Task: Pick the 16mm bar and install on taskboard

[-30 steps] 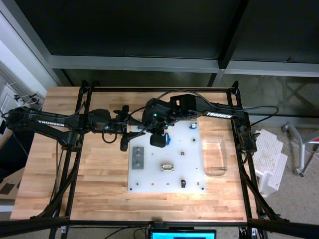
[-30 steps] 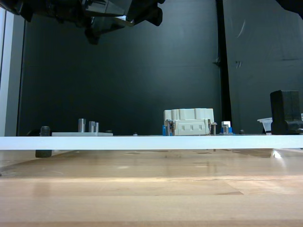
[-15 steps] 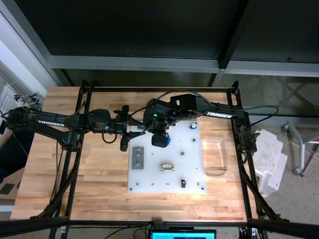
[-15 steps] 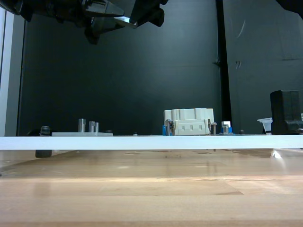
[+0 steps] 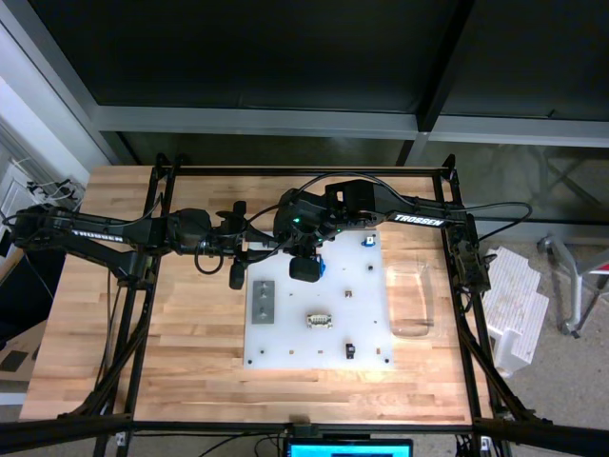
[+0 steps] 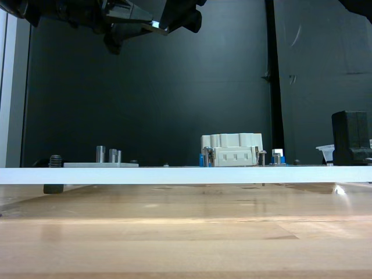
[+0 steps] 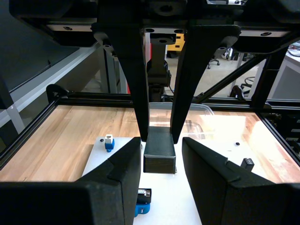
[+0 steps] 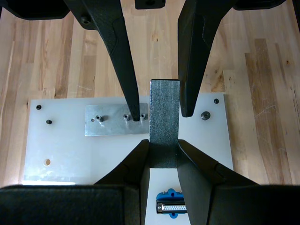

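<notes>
The 16mm bar is a dark grey rectangular block held in the air, clear of the white taskboard. My right gripper is shut on one end of it. My left gripper faces it from the other side, open, with its fingers flanking the bar's far end; one finger stands apart from the bar. In the left wrist view the bar shows end-on under the right gripper's fingers. In the high view both grippers meet over the board's far left part, left gripper and right gripper.
A grey metal plate with pegs lies on the board's left side, below the bar. A beige connector sits mid-board, a blue connector near the far edge. A clear plastic bin stands right of the board.
In the low view the bright end between the grippers has crept slightly to the right. Otherwise both arms hold nearly the same place.
</notes>
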### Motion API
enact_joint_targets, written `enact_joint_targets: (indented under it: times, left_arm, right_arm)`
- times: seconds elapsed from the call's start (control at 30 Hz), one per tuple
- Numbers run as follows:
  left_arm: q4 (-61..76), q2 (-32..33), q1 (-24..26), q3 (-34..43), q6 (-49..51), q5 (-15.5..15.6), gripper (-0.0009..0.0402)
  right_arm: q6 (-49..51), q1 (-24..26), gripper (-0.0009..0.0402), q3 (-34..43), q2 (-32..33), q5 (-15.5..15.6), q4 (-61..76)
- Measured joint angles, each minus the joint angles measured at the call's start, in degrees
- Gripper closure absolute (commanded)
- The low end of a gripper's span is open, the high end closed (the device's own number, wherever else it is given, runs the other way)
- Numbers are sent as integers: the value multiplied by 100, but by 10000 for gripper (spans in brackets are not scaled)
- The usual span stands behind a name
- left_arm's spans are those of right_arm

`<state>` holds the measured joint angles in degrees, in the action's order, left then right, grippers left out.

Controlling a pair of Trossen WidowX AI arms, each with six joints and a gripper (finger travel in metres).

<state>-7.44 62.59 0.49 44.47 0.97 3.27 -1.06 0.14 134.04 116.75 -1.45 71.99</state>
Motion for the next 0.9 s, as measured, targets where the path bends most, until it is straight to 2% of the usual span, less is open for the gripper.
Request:
enact_joint_targets:
  times: [0.5, 0.9]
  left_arm:
    - [-2, 0, 0, -7, -42, 0, 339]
    - [-13, -2, 2, -7, -37, 90, 342]
  right_arm:
    - [26, -2, 374, 0, 0, 7, 4]
    - [-15, 2, 284, 0, 0, -61, -7]
